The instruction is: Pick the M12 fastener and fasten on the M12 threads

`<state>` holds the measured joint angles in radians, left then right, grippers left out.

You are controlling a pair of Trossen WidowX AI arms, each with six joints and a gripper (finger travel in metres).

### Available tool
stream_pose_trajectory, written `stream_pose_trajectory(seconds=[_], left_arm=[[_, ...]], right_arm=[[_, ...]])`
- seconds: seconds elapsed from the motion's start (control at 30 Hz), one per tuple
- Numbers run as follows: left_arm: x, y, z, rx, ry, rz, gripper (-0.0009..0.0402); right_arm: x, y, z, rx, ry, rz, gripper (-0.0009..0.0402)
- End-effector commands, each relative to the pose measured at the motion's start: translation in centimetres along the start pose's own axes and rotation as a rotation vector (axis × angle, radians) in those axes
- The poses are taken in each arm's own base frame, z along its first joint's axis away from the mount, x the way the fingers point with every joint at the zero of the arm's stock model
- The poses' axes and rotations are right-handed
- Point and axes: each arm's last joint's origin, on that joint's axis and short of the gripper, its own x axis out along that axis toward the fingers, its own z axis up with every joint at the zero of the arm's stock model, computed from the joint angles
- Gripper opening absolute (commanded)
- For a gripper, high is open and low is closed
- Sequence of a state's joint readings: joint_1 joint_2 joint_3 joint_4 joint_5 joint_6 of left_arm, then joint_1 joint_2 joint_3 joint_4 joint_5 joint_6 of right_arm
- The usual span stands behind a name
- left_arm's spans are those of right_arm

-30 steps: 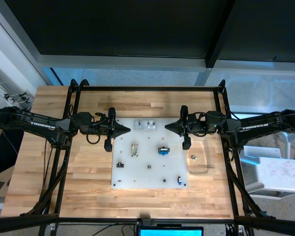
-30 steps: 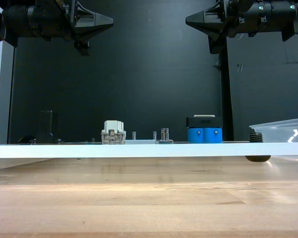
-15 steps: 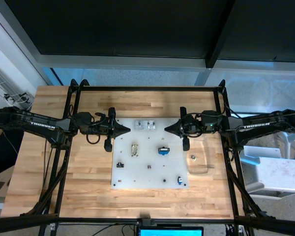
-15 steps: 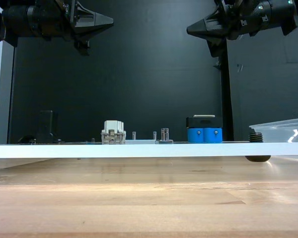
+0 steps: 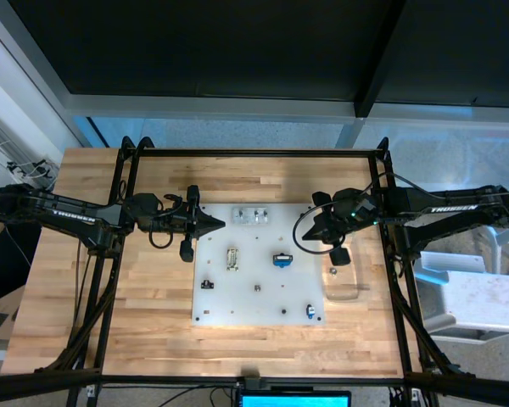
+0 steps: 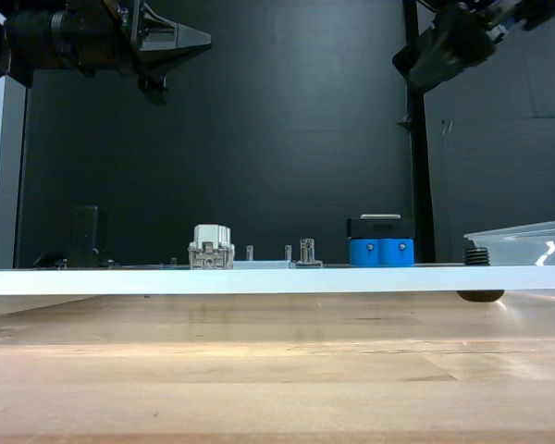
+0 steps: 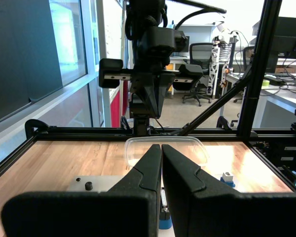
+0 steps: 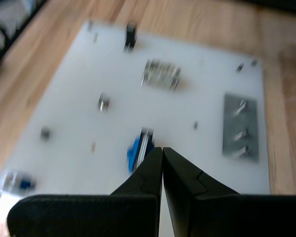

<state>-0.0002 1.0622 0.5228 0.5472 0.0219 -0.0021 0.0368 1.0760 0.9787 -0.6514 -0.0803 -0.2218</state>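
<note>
The M12 fastener [image 5: 332, 272], a tiny silver nut, lies inside the clear tray [image 5: 349, 292] right of the white board [image 5: 237, 292]. Its black ribbed stud [image 5: 287, 311] stands bare near the board's near right edge, and its ribs show on the stud [image 6: 477, 255] in the low view. My right gripper [image 5: 312, 231] hangs high over the board's right side, tilted down and shut with nothing in it; the same gripper [image 8: 162, 149] looks down on the board. My left gripper [image 5: 219, 224] is shut and empty, high over the board's left edge, also seen as the left gripper [image 7: 161, 146].
On the board stand a blue connector [image 5: 281, 259], a grey-white connector [image 5: 232, 259], a silver post [image 5: 257, 287] and a second small blue part [image 5: 310, 311]. A black frame [image 5: 254, 153] borders the wooden table.
The right gripper has tipped downward from level and drawn back right toward the tray. The left arm, the nut and the board parts have not moved.
</note>
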Motion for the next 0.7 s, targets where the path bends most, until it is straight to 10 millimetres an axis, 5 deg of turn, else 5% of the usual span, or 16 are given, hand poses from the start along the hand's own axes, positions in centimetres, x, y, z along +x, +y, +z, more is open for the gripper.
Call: stream_pose_trajectory(seconds=[0.03, 0.33, 0.7], left_arm=[[0.0, 0.0, 0.0, 0.000, 0.000, 0.000, 0.0000], [0.0, 0.0, 0.0, 0.000, 0.000, 0.000, 0.0000], [0.0, 0.0, 0.0, 0.000, 0.000, 0.000, 0.0000]], right_arm=[[-0.6, 0.0, 0.6, -0.073, 0.104, 0.032, 0.0000], [-1.3, 0.5, 1.4, -0.286, 0.368, 0.163, 0.0000], [-0.1, 4.4, 0.3, -0.647, 0.535, 0.391, 0.0000]])
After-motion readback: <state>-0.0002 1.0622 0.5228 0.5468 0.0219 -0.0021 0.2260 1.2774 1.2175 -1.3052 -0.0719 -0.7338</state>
